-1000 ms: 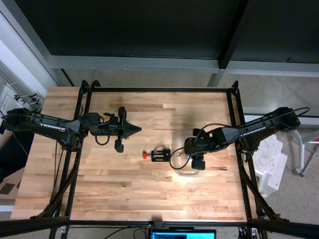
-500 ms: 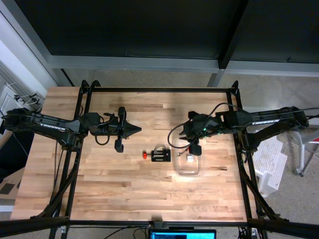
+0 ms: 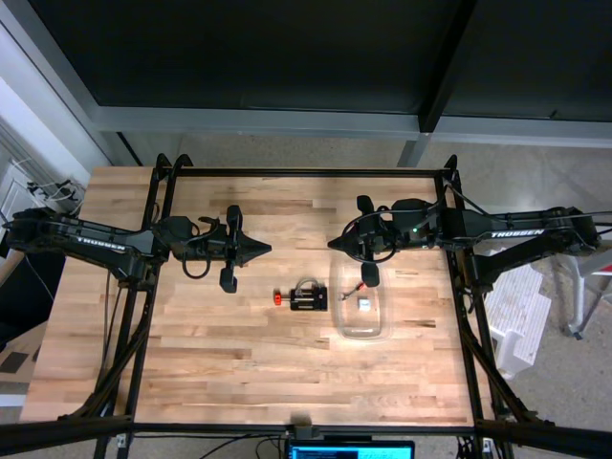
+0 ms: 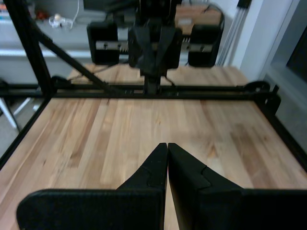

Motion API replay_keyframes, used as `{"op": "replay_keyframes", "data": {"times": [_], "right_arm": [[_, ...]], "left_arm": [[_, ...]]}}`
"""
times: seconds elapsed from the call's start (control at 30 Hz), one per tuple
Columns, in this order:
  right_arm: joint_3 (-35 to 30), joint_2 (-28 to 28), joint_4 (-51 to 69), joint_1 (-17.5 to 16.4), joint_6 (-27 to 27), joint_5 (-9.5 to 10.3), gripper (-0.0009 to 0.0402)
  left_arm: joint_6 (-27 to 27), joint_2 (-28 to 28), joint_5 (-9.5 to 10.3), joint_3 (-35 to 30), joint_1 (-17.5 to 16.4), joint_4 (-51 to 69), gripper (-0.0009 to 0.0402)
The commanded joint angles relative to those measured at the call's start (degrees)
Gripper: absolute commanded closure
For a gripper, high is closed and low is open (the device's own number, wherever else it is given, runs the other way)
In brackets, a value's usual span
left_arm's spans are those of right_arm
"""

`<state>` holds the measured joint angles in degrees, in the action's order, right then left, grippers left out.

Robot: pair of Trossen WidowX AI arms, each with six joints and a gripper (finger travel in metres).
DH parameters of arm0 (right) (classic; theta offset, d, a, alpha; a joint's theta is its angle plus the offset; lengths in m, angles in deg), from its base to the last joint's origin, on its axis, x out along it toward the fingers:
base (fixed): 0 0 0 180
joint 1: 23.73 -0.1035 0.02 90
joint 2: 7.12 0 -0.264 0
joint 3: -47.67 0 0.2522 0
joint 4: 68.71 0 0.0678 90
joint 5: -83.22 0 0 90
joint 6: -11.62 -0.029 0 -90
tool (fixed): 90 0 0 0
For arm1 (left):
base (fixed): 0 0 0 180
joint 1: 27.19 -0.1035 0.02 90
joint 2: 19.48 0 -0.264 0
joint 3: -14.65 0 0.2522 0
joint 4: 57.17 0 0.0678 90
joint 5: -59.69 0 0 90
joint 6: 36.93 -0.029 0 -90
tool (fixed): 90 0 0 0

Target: Remove the RCA connector from the receptacle and place in the container

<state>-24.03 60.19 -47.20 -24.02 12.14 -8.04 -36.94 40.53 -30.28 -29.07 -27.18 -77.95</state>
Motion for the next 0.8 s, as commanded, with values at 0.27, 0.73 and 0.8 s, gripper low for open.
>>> {"op": "replay_keyframes", "data": {"times": [0.27, 0.73, 0.8], "right_arm": [[8.87, -2.40, -16.52, 0.37, -0.46, 1.55, 0.0393], [21.22, -4.76, -36.89, 0.42, -3.13, -0.70, 0.0393], [21.64, -4.76, -37.22, 0.42, -3.28, -0.70, 0.0393]], "left_arm": [[0.00, 0.00, 0.00, 0.00, 0.00, 0.00, 0.0393], [0.00, 0.00, 0.00, 0.00, -0.02, 0.00, 0.0393], [0.00, 0.00, 0.00, 0.00, 0.00, 0.00, 0.0393]]}}
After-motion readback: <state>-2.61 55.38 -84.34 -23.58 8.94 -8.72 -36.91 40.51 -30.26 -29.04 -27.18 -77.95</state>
